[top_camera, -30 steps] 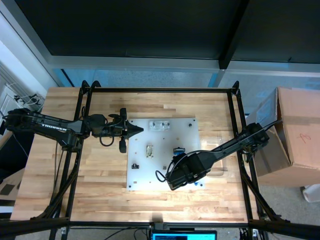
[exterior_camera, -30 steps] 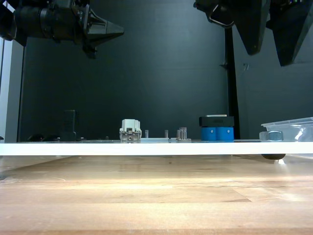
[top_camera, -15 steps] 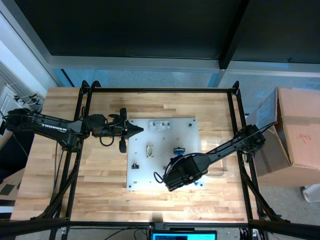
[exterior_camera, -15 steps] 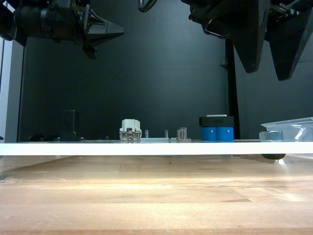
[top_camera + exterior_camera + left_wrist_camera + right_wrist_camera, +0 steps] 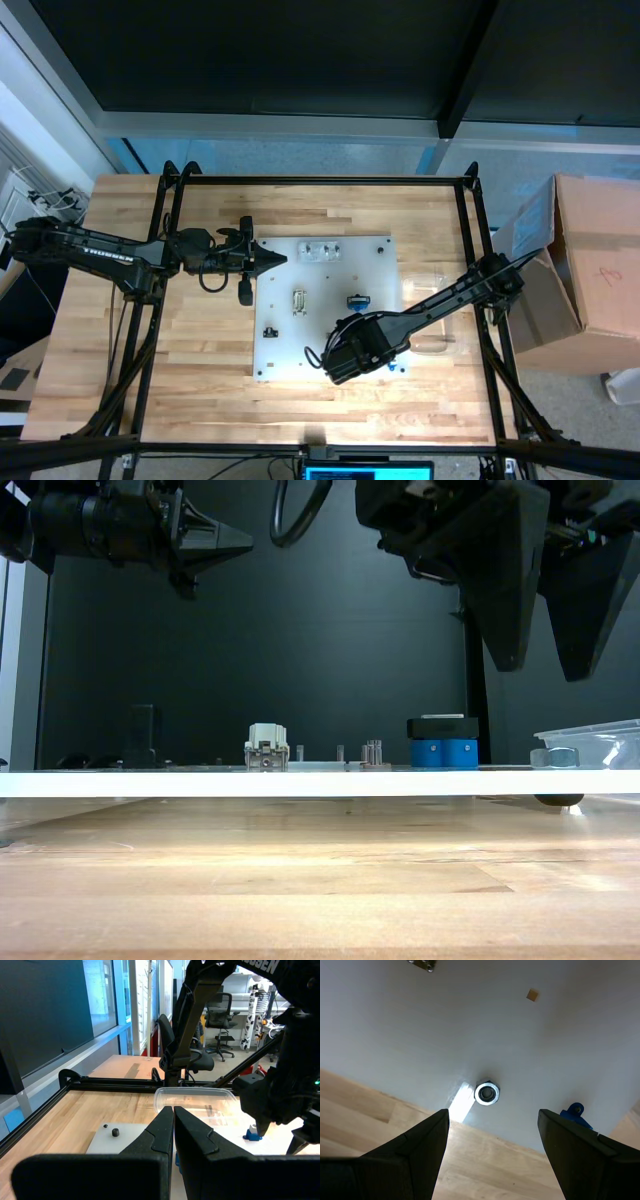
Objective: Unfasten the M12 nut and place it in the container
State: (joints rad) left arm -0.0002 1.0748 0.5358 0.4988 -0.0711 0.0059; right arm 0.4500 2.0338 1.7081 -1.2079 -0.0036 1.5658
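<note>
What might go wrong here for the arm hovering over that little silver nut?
The nut is small and sits low against the board, apparently on its stud, so the open right pincer above it might slip off it. A blue part stands close by; the pincer could strike it. The left pincer, shut, hangs over the board's far left, out of the way.

Right wrist view: nut point(image 5: 487, 1093) is seen end-on and covers the stud, ribs hidden, so can't tell how far down it sits. High view: the right gripper point(image 5: 350, 357) and its wrist cover that spot, nut not visible. Low view: both arms are cut off at the top edge, left gripper point(image 5: 240, 546) included. Container point(image 5: 600, 742) is cut off at the right edge. Small board parts: too small to identify.
</note>
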